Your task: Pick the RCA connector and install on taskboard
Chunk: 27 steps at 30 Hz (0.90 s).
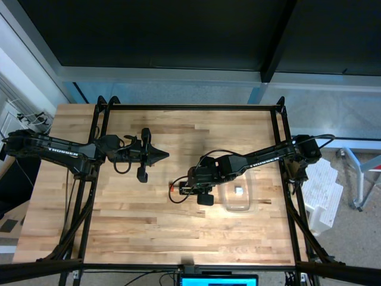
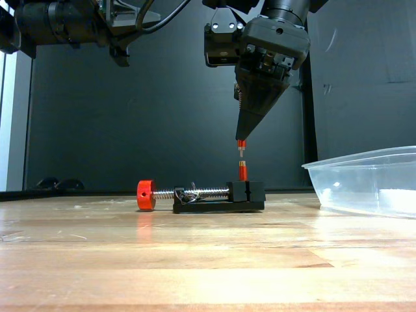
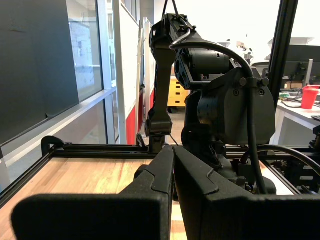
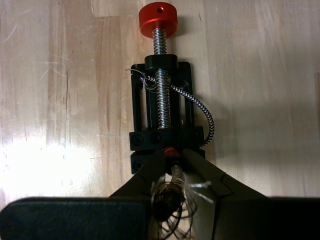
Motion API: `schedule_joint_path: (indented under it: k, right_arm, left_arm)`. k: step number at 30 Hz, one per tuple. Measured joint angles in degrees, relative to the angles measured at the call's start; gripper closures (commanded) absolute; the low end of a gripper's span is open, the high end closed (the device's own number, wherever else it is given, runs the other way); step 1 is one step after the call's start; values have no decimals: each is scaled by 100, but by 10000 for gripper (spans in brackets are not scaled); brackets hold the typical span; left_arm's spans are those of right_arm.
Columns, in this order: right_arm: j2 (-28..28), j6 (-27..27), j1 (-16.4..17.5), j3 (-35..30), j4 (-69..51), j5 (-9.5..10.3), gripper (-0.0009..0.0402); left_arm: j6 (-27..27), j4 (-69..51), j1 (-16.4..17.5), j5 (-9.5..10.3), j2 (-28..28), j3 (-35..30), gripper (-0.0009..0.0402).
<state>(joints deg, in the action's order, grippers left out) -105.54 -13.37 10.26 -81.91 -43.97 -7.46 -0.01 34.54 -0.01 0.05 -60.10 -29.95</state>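
Observation:
The taskboard [image 2: 218, 195] is a small black block lying on the wooden table, with an orange-red knob [image 2: 146, 194] on a silvery screw at one end. My right gripper [image 2: 242, 140] points straight down over the block's other end, shut on the RCA connector [image 2: 241, 149]. The connector's red tip hangs just above a red socket [image 2: 242, 171] on the block, with a small gap between them. In the right wrist view the taskboard [image 4: 162, 115] lies lengthwise beyond the shut gripper [image 4: 172, 161], a braided wire [image 4: 200, 112] looping off its side. My left gripper [image 1: 159, 155] hovers shut and empty, well left of the block.
A clear plastic tray [image 2: 370, 185] stands just right of the taskboard, holding a small white piece [image 1: 238, 190]. A black metal frame [image 1: 190, 108] borders the table. The left arm [image 1: 59, 152] stretches in from the left edge.

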Motion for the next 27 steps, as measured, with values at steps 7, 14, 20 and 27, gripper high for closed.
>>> schedule_joint_path:
  k: [7,14,20,27]
  right_arm:
    - [0,-2,-2,28,15,0,393]
    - [0,-4,-2,120,120,0,393]
    - [0,-9,-2,160,153,0,393]
    - [0,-17,-2,278,313,0,393]
  left_arm:
    - [0,0,0,0,0,0,393]
    - [0,0,0,0,0,0,393]
    - [2,0,0,0,0,0,393]
    - [0,0,0,0,0,0,393]
